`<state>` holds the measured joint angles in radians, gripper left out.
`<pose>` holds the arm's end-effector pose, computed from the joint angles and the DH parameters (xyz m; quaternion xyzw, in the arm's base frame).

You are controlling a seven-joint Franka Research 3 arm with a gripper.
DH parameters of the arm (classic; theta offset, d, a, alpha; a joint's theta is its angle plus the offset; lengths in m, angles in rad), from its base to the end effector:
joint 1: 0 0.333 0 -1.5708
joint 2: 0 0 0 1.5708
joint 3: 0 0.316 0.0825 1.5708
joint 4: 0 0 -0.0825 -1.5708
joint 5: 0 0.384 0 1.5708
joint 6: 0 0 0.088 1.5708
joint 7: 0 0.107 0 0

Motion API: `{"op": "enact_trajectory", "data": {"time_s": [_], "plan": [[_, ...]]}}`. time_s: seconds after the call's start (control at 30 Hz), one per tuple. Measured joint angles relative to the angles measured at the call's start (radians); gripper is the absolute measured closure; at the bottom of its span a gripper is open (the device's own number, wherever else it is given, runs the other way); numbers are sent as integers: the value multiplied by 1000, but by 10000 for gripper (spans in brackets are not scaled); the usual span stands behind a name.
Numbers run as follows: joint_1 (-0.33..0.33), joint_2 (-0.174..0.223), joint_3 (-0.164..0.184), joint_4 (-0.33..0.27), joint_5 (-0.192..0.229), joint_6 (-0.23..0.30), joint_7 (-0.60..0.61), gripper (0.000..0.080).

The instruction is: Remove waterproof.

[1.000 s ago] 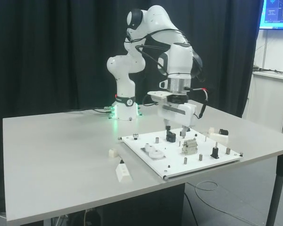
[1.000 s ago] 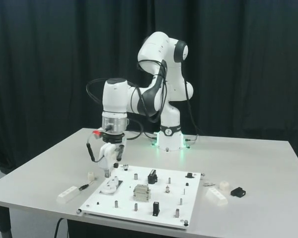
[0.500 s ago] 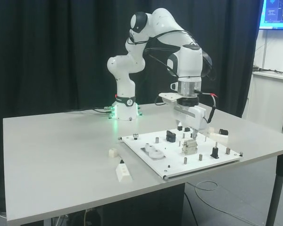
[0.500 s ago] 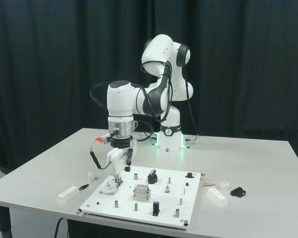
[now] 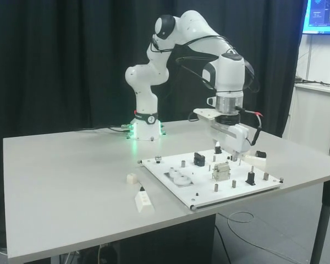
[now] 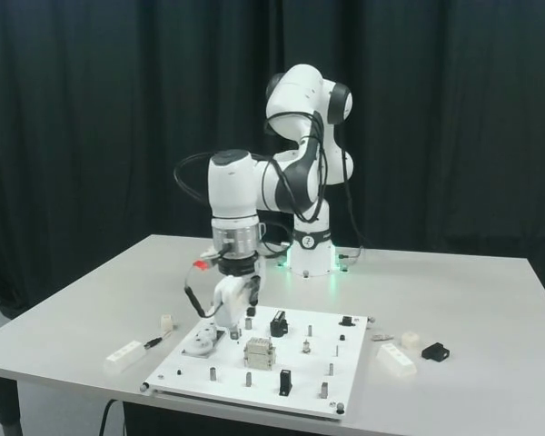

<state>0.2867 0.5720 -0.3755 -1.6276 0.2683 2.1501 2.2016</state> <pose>0.6840 -0.0172 0.3053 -0.3696 0.9291 0.0110 0.0046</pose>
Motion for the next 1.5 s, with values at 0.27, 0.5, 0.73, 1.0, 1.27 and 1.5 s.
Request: {"op": "enact_trajectory", "data": {"time_s": [0.27, 0.5, 0.73, 1.0, 1.27, 1.5], "plan": [[40, 1, -17, 0, -6, -27, 38, 3], [86, 1, -60, -2, -7, -62, 52, 3], [120, 1, -97, -17, -7, -64, 53, 3], [123, 1, -102, -46, -6, -49, 54, 3], [134, 0, -101, -94, 3, -2, 54, 3], [152, -2, -101, -128, 7, 38, 54, 3]]}}
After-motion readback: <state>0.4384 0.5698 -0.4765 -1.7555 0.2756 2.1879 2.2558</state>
